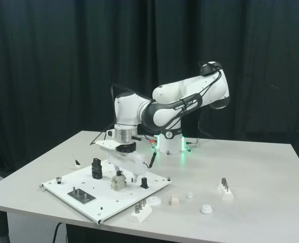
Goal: Pick large gear.
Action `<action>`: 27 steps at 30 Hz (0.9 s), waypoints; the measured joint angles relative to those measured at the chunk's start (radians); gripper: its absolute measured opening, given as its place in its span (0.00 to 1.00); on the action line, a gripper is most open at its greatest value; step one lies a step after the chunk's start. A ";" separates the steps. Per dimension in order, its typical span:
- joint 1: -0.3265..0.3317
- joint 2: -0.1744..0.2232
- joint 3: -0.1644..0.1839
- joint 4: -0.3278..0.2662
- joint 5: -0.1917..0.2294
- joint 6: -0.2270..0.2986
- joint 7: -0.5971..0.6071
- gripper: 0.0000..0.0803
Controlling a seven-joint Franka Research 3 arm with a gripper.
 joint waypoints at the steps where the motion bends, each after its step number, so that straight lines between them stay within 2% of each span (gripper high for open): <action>1: 0.000 0.000 0.000 0.000 0.000 0.000 0.000 1.00; 17: 0.001 -0.008 -0.006 0.000 0.001 0.000 0.000 1.00; 27: 0.012 -0.010 -0.049 -0.002 -0.008 -0.029 0.000 1.00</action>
